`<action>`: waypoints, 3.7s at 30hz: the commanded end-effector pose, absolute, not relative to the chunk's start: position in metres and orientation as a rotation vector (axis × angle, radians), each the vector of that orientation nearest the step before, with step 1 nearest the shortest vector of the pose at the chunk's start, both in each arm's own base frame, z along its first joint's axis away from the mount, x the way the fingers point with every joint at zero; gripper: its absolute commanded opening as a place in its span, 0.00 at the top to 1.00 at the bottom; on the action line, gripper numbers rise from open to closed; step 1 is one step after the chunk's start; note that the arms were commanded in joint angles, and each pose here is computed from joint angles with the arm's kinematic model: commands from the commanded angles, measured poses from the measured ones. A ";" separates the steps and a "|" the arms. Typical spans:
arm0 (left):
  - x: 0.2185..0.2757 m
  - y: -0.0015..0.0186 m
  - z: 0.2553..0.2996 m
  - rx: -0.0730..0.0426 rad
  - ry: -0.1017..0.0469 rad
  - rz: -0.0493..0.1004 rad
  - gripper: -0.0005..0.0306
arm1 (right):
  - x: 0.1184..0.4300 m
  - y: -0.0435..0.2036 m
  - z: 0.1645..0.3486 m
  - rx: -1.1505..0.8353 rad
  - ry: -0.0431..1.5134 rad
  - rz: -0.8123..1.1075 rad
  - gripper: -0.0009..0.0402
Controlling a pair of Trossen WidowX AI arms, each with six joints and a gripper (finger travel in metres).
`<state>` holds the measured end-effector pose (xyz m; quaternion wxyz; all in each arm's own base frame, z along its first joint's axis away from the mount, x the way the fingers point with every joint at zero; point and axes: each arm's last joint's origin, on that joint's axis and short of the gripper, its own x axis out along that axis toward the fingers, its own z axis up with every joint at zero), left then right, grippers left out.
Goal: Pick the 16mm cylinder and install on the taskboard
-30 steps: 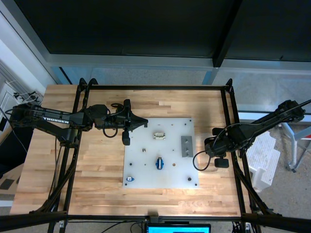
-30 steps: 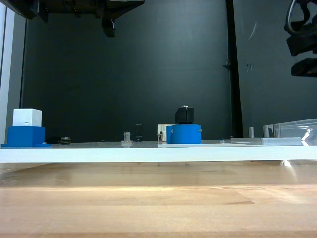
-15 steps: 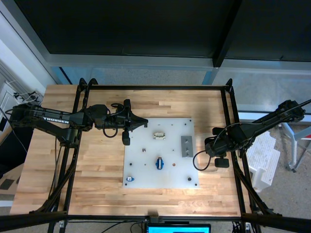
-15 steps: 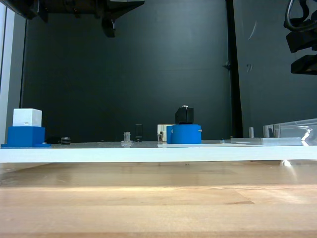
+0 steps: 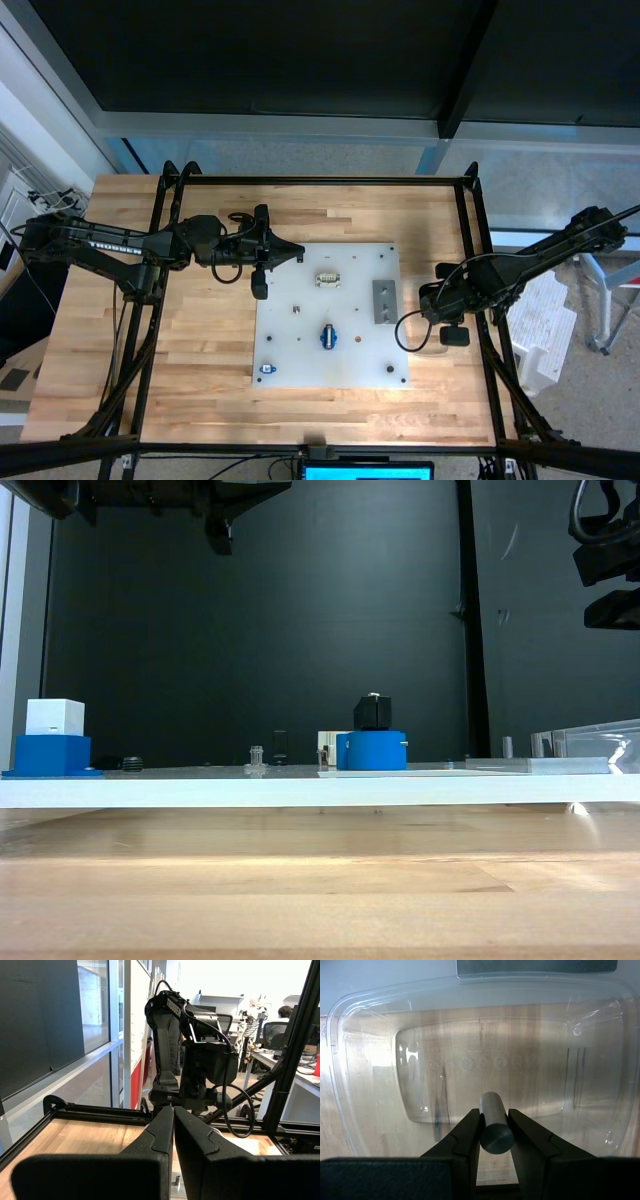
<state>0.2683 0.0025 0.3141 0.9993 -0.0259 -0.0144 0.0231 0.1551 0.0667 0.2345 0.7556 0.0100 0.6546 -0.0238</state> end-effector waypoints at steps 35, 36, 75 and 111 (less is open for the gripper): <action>0.2683 0.0026 0.3143 -0.052 -0.029 0.047 0.98 | 0.228 0.085 0.234 0.023 1.453 -0.095 0.60; 0.2683 0.0026 0.3143 -0.052 -0.029 0.046 0.98 | 0.231 0.085 0.233 0.022 1.457 -0.098 0.57; 0.2683 0.0026 0.3143 -0.052 -0.030 0.047 0.98 | 0.304 0.099 0.236 0.049 1.406 -0.136 0.47; 0.2683 0.0027 0.3143 -0.052 -0.030 0.047 0.98 | 0.165 0.108 0.220 -0.066 1.420 0.028 0.47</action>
